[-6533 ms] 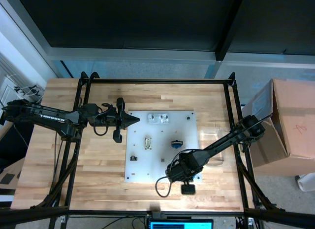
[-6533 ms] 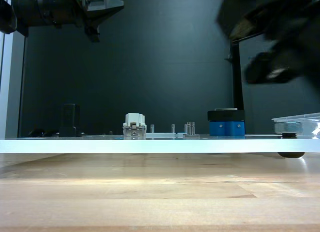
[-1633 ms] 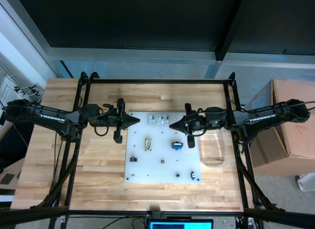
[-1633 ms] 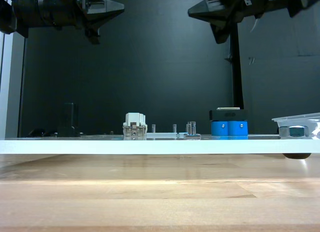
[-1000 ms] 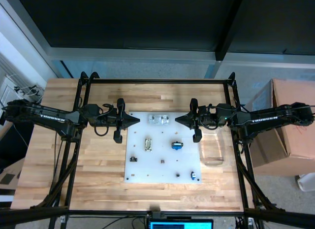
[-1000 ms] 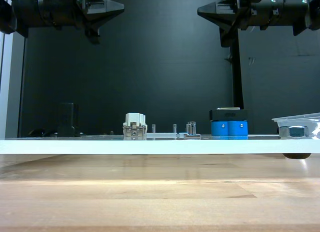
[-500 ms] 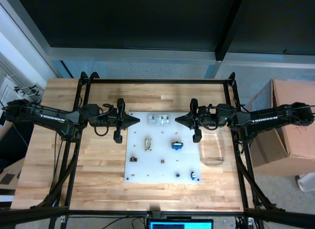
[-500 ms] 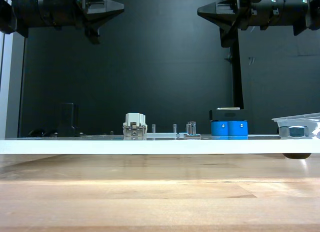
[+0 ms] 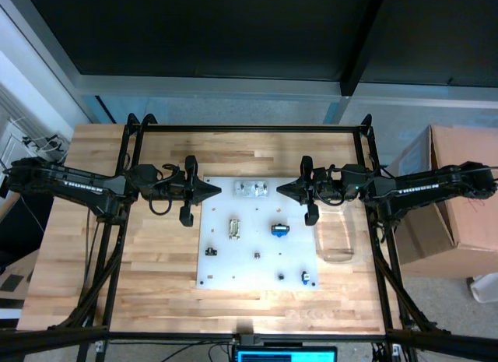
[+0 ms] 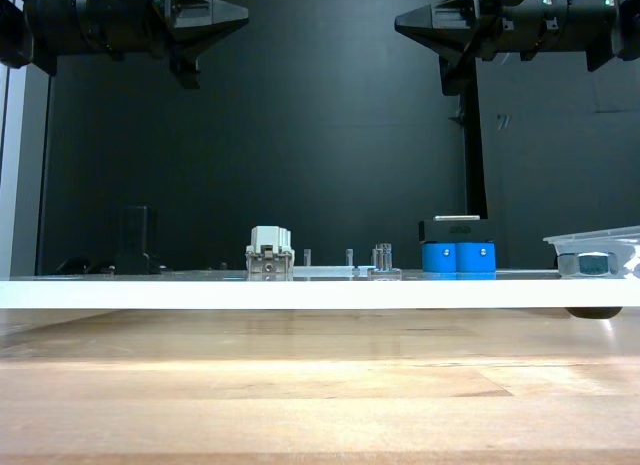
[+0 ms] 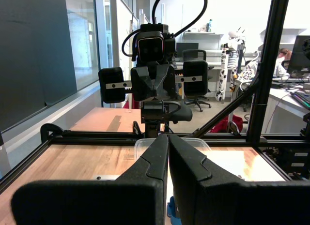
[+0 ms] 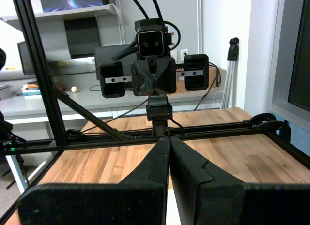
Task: Pick the M12 nut and place it on its threads and fasten
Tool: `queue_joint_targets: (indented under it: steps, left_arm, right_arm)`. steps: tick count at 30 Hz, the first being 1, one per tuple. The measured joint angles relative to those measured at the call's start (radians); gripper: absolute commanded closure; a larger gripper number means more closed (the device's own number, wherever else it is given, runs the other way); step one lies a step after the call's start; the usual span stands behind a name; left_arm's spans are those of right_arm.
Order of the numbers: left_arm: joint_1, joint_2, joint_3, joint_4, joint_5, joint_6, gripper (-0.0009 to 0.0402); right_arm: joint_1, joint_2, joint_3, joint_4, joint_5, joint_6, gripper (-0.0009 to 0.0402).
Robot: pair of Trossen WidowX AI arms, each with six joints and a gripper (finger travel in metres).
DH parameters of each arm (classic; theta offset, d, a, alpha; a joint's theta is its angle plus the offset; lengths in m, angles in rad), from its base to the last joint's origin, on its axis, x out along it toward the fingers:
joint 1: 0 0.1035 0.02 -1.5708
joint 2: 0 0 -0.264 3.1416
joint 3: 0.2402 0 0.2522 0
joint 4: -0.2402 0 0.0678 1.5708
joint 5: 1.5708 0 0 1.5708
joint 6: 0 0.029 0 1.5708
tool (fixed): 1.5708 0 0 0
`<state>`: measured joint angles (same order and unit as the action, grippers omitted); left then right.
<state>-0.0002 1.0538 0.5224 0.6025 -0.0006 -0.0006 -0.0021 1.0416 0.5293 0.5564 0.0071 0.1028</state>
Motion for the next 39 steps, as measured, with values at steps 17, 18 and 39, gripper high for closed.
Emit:
queue_joint_targets:
  steps: [17, 18, 39]
  left_arm:
    - [0.000, 0.000, 0.000, 0.000, 0.000, 0.000, 0.0393]
    - [0.000, 0.000, 0.000, 0.000, 0.000, 0.000, 0.0393]
    - [0.000, 0.000, 0.000, 0.000, 0.000, 0.000, 0.0393]
  right_arm:
    - [0.000, 0.000, 0.000, -0.039, 0.000, 0.000, 0.0393]
    - [0.000, 0.000, 0.000, -0.044, 0.000, 0.000, 0.0393]
    - [0.000, 0.000, 0.000, -0.051, 0.000, 0.000, 0.0393]
